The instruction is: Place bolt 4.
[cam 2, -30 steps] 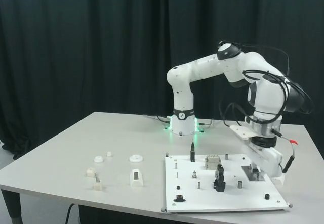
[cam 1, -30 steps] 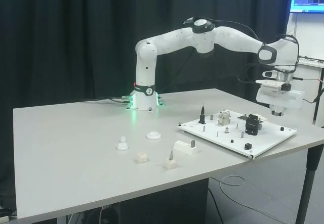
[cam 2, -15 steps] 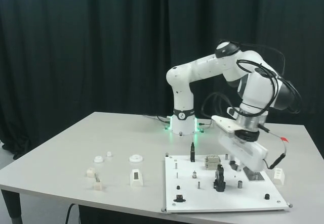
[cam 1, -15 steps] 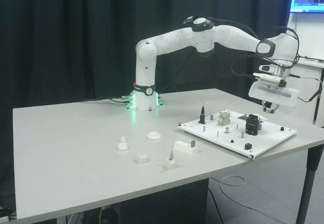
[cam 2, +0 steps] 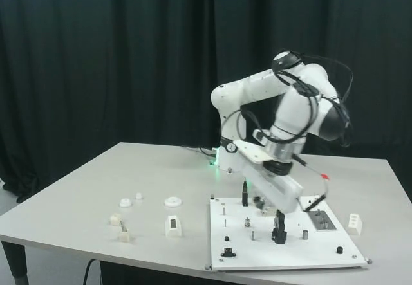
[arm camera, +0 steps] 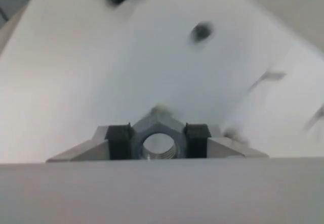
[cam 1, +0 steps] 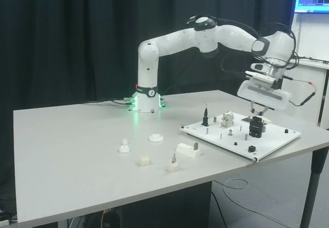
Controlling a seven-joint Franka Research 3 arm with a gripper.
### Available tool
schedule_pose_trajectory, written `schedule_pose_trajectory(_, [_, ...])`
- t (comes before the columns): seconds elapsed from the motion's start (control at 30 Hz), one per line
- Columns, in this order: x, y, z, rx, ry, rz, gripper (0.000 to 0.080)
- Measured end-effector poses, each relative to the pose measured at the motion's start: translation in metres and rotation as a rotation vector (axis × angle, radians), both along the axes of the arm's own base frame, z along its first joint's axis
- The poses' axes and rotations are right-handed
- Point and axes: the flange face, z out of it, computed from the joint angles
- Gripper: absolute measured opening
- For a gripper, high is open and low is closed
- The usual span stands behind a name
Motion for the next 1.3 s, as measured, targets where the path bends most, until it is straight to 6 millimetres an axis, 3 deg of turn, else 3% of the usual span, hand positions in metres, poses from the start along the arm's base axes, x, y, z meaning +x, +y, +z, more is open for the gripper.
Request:
schedule_pose_trajectory(0.4, [0.000, -0.107, -0.001, -0.039, 0.057, 0.214, 0.0225])
schedule_pose_trajectory(0.67, [-0.001, -0.165, -0.012, 0.004, 0.046, 0.365, 0.0225])
schedule_pose_trajectory(1.0, [0.005, -0.215, -0.035, 0.094, 0.027, 0.523, 0.0225])
schedule_pose_trajectory(1.3, [0.012, -0.240, -0.061, 0.151, 0.034, 0.586, 0.0225])
